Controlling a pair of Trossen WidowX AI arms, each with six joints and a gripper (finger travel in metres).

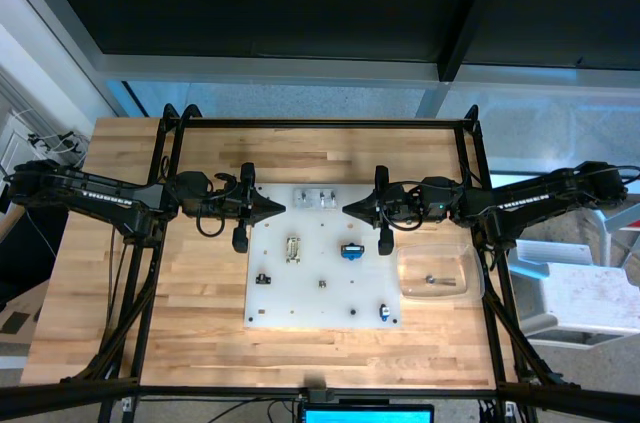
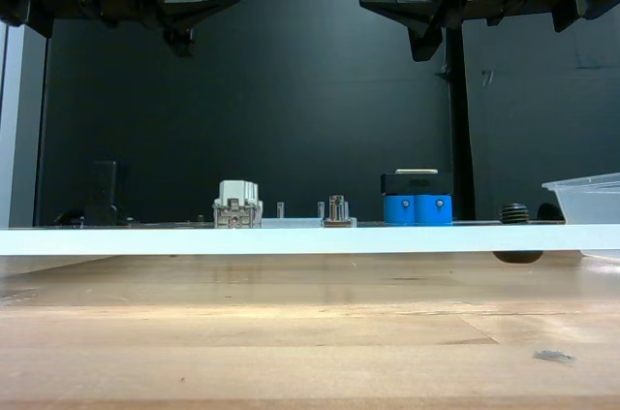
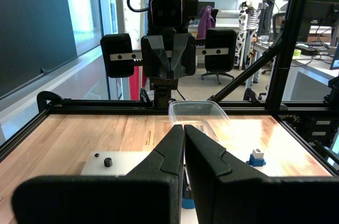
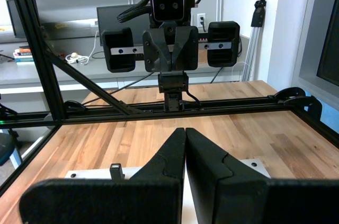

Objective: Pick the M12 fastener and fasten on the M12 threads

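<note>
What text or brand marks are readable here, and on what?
"TROSSEN": left arm; its left gripper, shut, hangs over the white board, far left part.
"TROSSEN": right arm; its right gripper, shut, hangs over the board's far middle.
Screen at the near edge: too small to read.

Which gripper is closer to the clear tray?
The right gripper, above the white board's far right, on the clear tray's side; the left gripper hangs above the board's far left. Both shut.
</note>
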